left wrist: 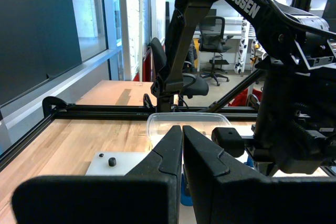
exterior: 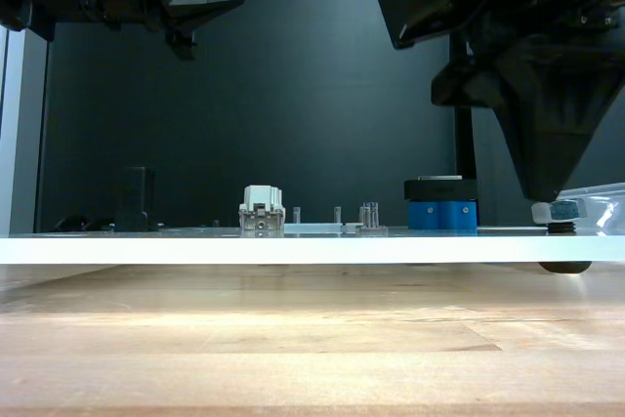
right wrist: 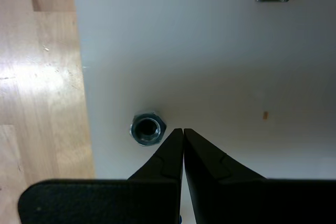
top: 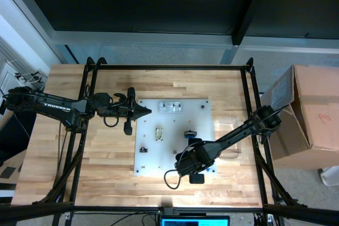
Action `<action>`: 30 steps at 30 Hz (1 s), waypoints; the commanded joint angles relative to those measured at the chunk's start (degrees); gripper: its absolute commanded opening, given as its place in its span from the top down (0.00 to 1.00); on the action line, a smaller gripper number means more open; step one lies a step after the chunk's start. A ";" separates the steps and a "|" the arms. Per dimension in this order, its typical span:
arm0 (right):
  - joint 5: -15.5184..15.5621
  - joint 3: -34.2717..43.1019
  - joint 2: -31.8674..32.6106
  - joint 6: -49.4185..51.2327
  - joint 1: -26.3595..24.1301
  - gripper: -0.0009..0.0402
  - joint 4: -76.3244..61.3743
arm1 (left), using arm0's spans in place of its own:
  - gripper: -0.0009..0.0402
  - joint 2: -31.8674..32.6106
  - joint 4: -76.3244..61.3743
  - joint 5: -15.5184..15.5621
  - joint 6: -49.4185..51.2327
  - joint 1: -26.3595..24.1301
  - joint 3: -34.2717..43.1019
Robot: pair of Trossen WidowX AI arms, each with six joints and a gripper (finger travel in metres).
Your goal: Pick the M12 nut and place it on its threads and fasten
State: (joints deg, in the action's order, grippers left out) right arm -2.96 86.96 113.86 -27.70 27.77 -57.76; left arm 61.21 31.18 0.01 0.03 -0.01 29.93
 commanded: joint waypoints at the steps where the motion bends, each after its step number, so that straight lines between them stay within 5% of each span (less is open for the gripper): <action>1: 10.19 -0.11 0.02 1.81 0.02 0.98 0.55 | 0.98 0.00 0.02 0.00 0.00 0.00 0.02; 3: 15.26 -0.13 -0.13 2.71 0.02 0.98 0.22 | 0.98 0.00 0.02 0.00 0.00 0.00 0.02; 5: 15.39 -0.13 -0.22 2.69 0.02 0.98 -0.15 | 0.98 0.00 0.02 0.00 0.00 0.00 0.02; 14: -0.20 -0.13 -0.31 0.66 -0.02 0.98 -1.49 | 0.98 0.00 0.02 0.00 0.00 0.00 0.02; 20: -1.31 -0.28 0.02 0.74 0.04 0.98 -0.48 | 0.98 0.02 0.02 0.00 0.00 0.00 0.02; 23: 2.97 -0.70 0.02 1.07 0.09 0.98 1.18 | 0.98 -0.02 0.02 0.00 0.00 0.00 0.02; 27: 16.44 -0.66 0.00 2.49 0.11 0.98 1.51 | 0.98 0.02 0.02 0.00 0.00 0.00 0.02; 30: 15.72 -0.66 -0.20 2.43 0.13 0.98 0.79 | 0.98 0.00 0.02 0.00 0.00 0.00 0.02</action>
